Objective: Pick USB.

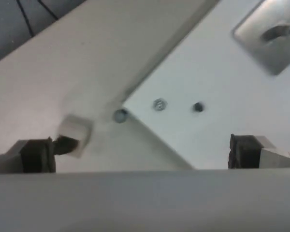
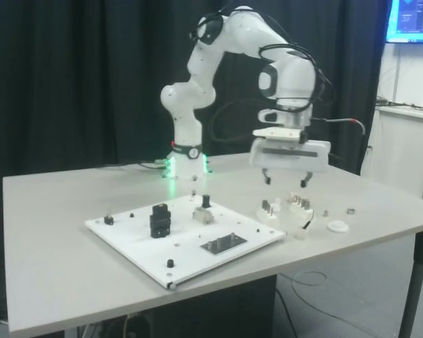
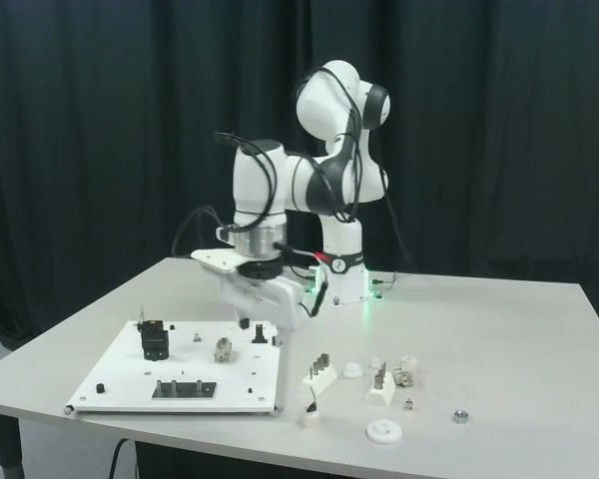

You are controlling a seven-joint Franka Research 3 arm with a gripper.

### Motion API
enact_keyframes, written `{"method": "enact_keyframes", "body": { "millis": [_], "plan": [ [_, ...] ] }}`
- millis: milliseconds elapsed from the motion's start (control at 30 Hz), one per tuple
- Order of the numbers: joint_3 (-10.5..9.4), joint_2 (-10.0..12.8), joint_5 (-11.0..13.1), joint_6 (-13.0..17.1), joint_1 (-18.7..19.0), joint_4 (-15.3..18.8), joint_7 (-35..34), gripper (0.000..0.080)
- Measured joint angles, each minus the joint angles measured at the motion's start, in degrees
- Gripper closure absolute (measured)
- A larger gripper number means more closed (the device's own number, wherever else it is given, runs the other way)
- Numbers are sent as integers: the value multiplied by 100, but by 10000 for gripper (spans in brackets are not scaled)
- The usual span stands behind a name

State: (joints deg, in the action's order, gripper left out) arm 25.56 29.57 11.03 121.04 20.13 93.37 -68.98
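- At the wrist cam first: gripper (image 1: 140, 152) is spread wide, nothing between the black pads.
- USB (image 1: 75, 137) shows as a small white block w/ a black end, lying on the grey table (image 1: 34, 87) just off the corner of the white board (image 1: 222, 111).
- It sits beside one fingertip in this shot, not centred in the gap. Its black end points toward that finger, so the long axis looks roughly in line w/ the closing direction. My read: the wrist needs a turn so the pads meet the long sides, not the ends.
- A metal plate (image 1: 273, 38) on the board is well apart from it.
- Over to the first room cam: gripper (image 2: 286, 180) hangs high above the table (image 2: 56, 267), fingers apart and empty.
- USB (image 2: 301, 229) lies low on the table, just beside the board (image 2: 127, 243) corner and close to the white holders (image 2: 268, 210). It is below the claw and nearer the table's front edge, so approx. forward-and-down is the move.
- Second room cam: gripper (image 3: 262, 317) hovers over the board's (image 3: 110, 394) far corner. USB (image 3: 309, 413) is by the near corner, clearly apart from the claw, w/ a holder (image 3: 319, 376) just behind it.
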Motion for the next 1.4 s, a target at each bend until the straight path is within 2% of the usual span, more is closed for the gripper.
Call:
{"method": "enact_keyframes", "body": {
  "millis": [233, 533, 733, 1067, 1400],
  "plan": [
    [-199, 260, -140, -312, 28, -473, -863, 3],
    [-403, 688, -492, -734, 54, -1175, -1991, 3],
    [-560, 982, -646, -921, 54, -1528, -2487, 3],
    [-824, 1360, -871, -1123, 57, -1857, -2964, 3],
    [-985, 1560, -1264, -1247, 52, -1993, -3272, 3]
  ]
}}
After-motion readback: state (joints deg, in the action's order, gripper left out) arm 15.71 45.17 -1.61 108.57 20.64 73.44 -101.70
